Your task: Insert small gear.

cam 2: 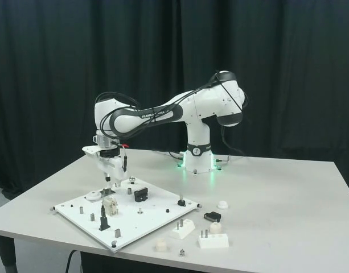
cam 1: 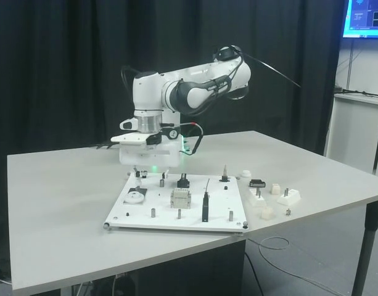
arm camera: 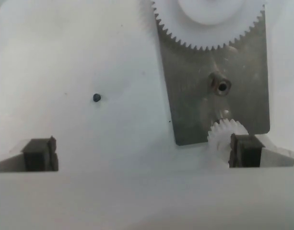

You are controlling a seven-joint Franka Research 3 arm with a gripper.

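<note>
In the wrist view the small white gear (arm camera: 224, 133) lies at the edge of a grey metal plate (arm camera: 190, 96), right against one black fingertip (arm camera: 245, 151). The other fingertip (arm camera: 39, 154) is far from it, so my gripper (arm camera: 142, 153) is open and grips nothing. On the plate a bare metal peg (arm camera: 220, 86) stands between the small gear and the large white gear (arm camera: 209, 21). The room views show the gripper (cam 1: 140, 172) (cam 2: 108, 180) low over the far left part of the white board (cam 1: 195, 219) (cam 2: 146, 224), close to the large gear (cam 1: 134, 197) (cam 2: 94, 197).
The board carries several pegs, a grey block (cam 1: 180, 198), a black socket (cam 2: 141, 195) and a tall black piece (cam 1: 205, 208). White blocks (cam 1: 290, 197) (cam 2: 213, 241) and a small black part (cam 1: 258, 183) lie on the grey table beside the board. A dark screw hole (arm camera: 97, 97) marks the board.
</note>
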